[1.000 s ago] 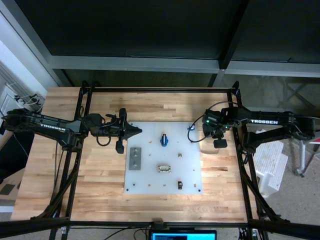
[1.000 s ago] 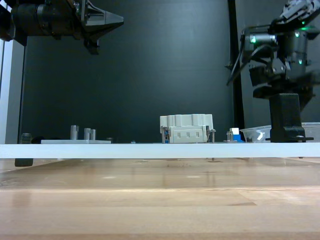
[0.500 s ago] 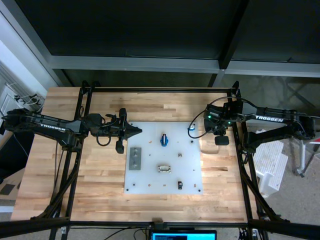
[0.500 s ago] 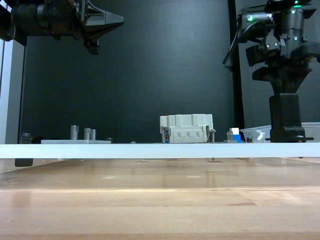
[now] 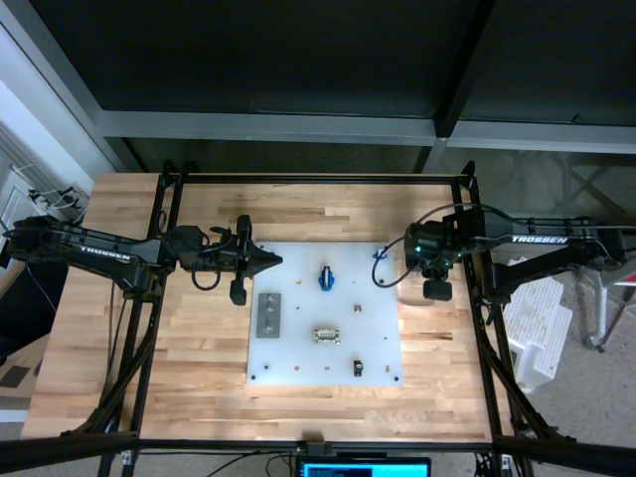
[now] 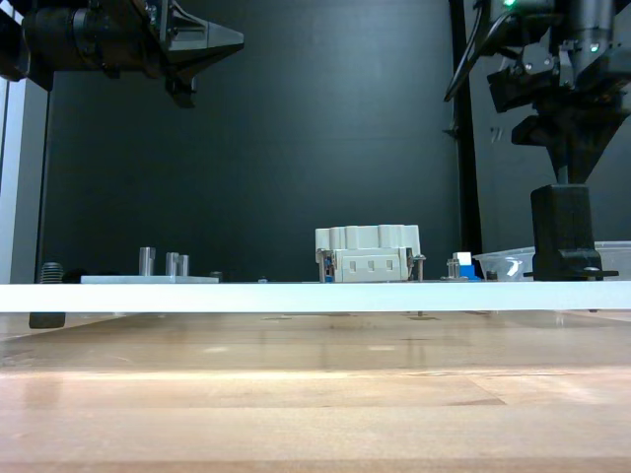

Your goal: Pick the 16mm bar and install on taskboard

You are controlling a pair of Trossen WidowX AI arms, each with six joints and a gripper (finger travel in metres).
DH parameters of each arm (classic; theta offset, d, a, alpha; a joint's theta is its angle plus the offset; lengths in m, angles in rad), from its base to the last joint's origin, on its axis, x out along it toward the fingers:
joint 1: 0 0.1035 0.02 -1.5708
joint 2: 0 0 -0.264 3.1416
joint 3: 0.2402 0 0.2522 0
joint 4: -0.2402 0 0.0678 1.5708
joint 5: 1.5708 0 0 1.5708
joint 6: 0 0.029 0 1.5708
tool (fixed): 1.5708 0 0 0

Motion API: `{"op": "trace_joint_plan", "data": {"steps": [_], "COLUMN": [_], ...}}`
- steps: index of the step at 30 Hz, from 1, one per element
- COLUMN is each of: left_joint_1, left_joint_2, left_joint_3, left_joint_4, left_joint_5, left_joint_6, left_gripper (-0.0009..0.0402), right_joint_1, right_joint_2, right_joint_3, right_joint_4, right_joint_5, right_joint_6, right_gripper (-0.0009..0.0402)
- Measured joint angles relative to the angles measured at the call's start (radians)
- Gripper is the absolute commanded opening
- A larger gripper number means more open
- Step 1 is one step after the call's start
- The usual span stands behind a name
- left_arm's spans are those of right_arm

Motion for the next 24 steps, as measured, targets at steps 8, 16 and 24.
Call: {"op": "trace_joint_plan", "data": {"steps": [8, 16, 24], "left_joint_1": [0.0, 0.0, 0.0], "left_joint_2": [0.0, 0.0, 0.0], "left_joint_3": [0.0, 0.0, 0.0], "left_joint_4": [0.0, 0.0, 0.0], "left_joint_5": [0.0, 0.0, 0.0], "left_joint_6": [0.0, 0.0, 0.0], "left_gripper": [0.0, 0.0, 0.0], "right_joint_1": [0.151, 0.268, 0.365], "right_joint_2": [0.029, 0.073, 0.178], "right_joint_3": [0.001, 0.01, 0.095], "right_joint_4": [0.001, 0.027, 0.031], "right_joint_5": [0.0, 0.0, 0.002], "right_joint_6": [0.115, 0.201, 0.277], "right_gripper": [0.0012, 0.0012, 0.0012]}}
